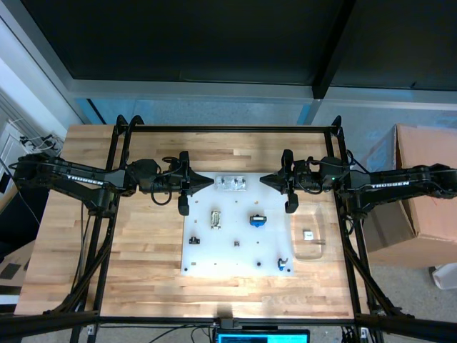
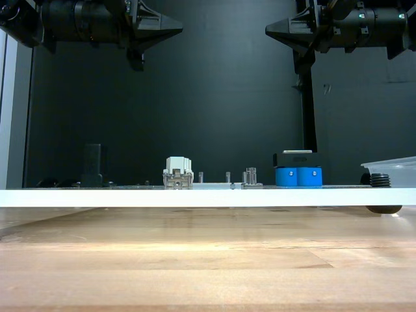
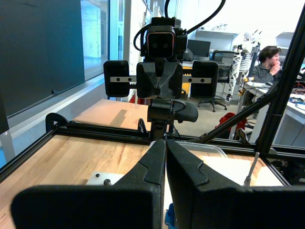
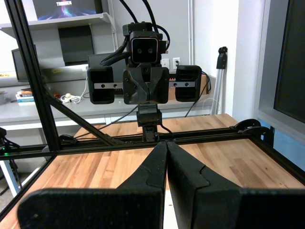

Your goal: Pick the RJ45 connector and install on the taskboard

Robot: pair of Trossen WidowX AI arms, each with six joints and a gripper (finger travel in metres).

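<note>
Grey covers the blue jack (image 1: 285, 269) at the near right corner of the white board (image 1: 214, 259), so the connector (image 1: 283, 261) looks seated there (the low view cannot settle it). The left end effector (image 1: 213, 182) and right end effector (image 1: 262, 180) hang clenched and empty above the board's far part, tips facing, likely parked clear.

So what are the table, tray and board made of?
Table: wood, matte, plank grain. Tray: clear plastic seemingly; table shows through. Board: white, smooth, likely plastic. Left gripper and right gripper shut above board's far edge. Connector seemingly in jack.
</note>
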